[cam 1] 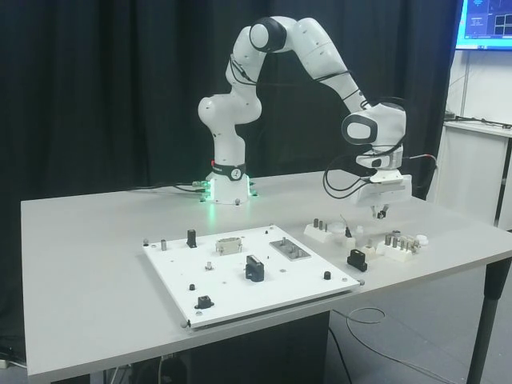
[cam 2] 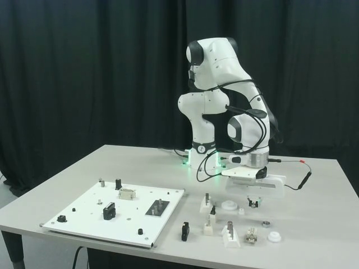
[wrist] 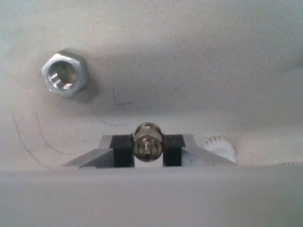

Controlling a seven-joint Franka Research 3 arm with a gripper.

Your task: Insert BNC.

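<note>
My jaws (wrist: 147, 150) are pinching a little metal plug (wrist: 147, 141) above the grey surface (wrist: 199, 61), with a loose nut (wrist: 65, 73) off to one side, well apart.

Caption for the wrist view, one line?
Gripper holding the BNC connector above the grey table, a hex nut nearby.

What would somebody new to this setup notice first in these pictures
The white arm arches from its base at the back of the grey table to hang its hand over a cluster of small parts. In the wrist view the hand grips a metal BNC connector above the tabletop, a large hex nut lying nearby. A white board of fittings sits toward the front.
</note>
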